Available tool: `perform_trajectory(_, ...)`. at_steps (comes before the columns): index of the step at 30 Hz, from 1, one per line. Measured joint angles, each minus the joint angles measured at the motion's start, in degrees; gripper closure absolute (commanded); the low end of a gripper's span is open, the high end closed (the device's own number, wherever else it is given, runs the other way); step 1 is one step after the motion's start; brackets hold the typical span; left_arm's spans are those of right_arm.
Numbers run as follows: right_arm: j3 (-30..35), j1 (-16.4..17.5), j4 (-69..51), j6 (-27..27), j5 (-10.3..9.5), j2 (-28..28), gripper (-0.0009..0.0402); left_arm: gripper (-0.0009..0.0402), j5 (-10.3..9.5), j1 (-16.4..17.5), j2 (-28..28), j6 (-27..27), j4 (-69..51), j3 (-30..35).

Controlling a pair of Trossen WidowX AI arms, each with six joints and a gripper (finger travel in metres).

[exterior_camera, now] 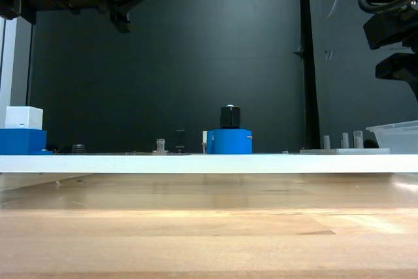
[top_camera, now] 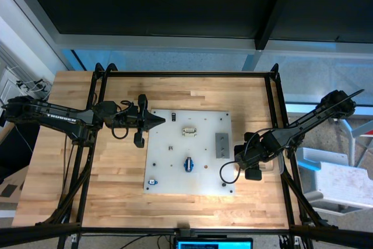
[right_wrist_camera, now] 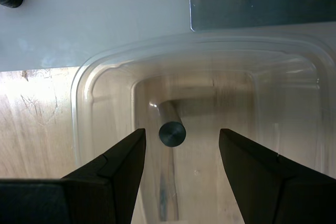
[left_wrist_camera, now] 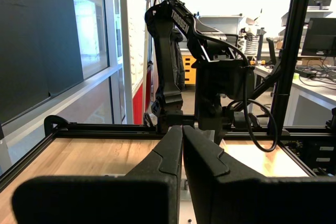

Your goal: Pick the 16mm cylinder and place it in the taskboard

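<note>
— Where is the 16mm cylinder?

— In the clear tray, which sits just beside the taskboard's right edge, near the grey metal block. Its round dark end faces the right wrist camera.

— And the right gripper?

— It hangs above that tray, just off the taskboard's right edge. Its fingers are spread wide, and the cylinder shows in the gap between them, below them and clear of both. It grips nothing.

— The left gripper?

— It is held high over the taskboard's left edge, pointing inward across it. Its two fingers are pressed together on nothing.

— What stands on the taskboard?

— A blue connector stands toward its near side, and a white socket farther back.
</note>
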Motion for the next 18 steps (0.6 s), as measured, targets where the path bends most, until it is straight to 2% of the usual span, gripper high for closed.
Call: perform_trajectory(18,-3.1,0.0,4.9,-0.1,-0.15,2.2,0.0206,0.0393,0.02,0.0,0.0,0.0,0.0,0.0)
